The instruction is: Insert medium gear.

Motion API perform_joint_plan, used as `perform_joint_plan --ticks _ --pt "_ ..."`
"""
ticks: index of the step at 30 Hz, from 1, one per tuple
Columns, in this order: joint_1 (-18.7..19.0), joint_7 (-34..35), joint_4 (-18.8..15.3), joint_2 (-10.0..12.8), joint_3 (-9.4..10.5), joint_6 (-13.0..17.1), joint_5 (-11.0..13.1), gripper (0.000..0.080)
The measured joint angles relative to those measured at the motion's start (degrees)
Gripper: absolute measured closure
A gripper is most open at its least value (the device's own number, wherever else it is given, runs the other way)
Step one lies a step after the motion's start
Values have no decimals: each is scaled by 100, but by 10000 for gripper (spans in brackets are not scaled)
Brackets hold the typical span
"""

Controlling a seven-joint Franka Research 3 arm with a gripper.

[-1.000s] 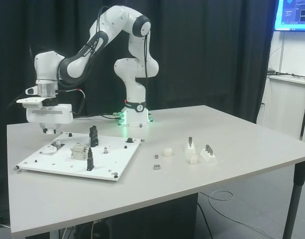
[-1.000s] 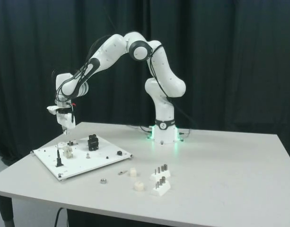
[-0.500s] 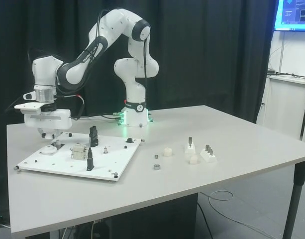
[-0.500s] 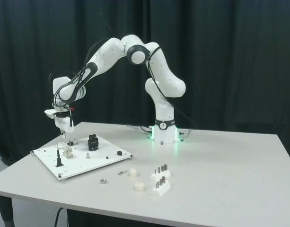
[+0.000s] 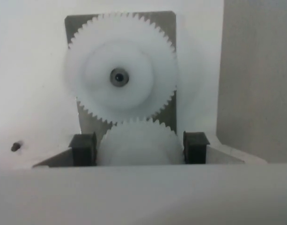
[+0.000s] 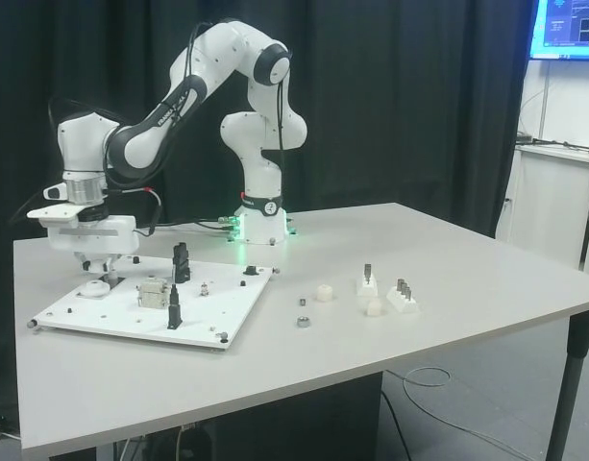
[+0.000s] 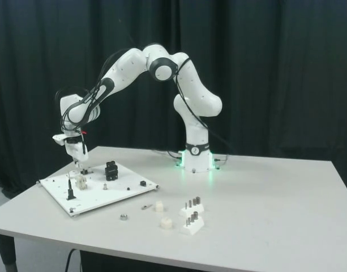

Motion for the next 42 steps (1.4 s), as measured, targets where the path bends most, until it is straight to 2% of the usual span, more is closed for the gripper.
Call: perform_joint_plan --ticks 20,42 --pt "-7 -182 -84 0 12 -48 -1 403" --pt "32 -406 -317 -18 73 380 4 403"
